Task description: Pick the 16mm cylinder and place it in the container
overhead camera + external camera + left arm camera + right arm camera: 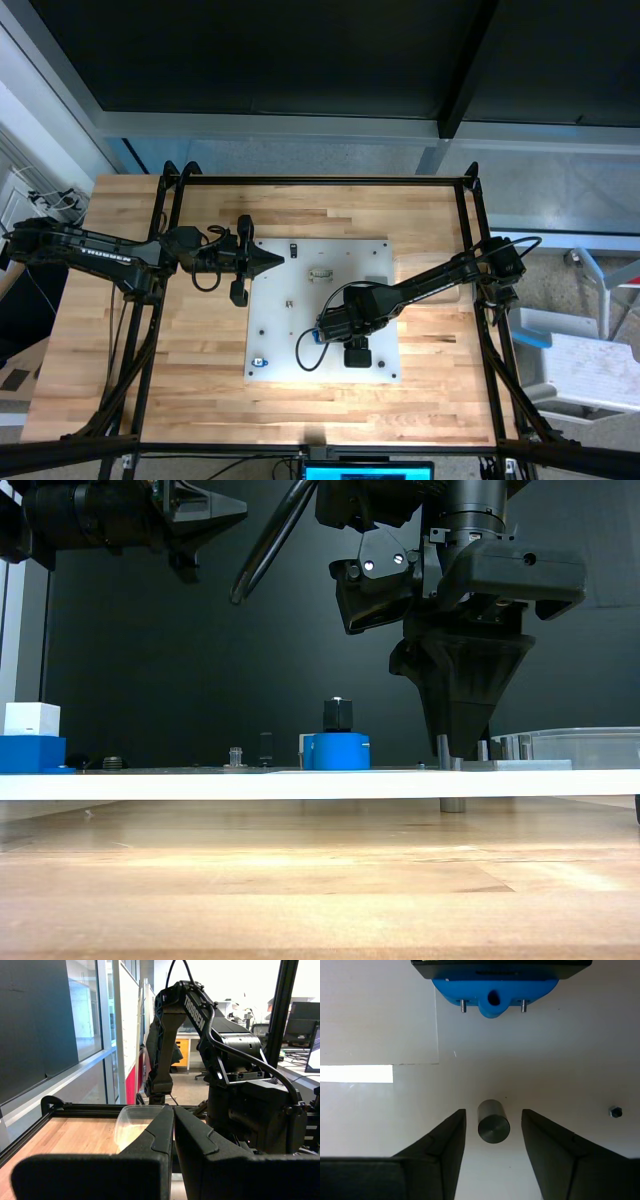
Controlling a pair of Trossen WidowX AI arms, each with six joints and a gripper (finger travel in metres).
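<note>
16mm cylinder (493, 1121): short, round peg of silvery-grey metal with a flat, faintly brushed top. It stands upright on the white board (300, 360), between the right pincer's fingers with a gap on each side.
Right pincer (460, 748): points straight down, its tips at the board's surface, right of centre in the low view. The dark, matte, wedge-shaped fingers (445, 1145) are spread wider than the peg and hold nothing.
Left pincer (278, 258): held level above the board's upper left edge in the high view. Its black fingers are pressed together with only a thin seam between them, and it grips nothing.
Container (129, 1125): low open tub with thin, pale, translucent walls and rounded corners, set in front of the right arm's base.
Board: smooth, matte white sheet lying on the bench (150, 380), which is made of light wooden strips.
Blue connector (494, 987): glossy blue plastic with a round hole and two small metal screws, just beyond the peg.
Hex nut (615, 1111): tiny and grey, on the board and apart from the peg.
Writing: "TROSSEN" in white capitals on the arms.
</note>
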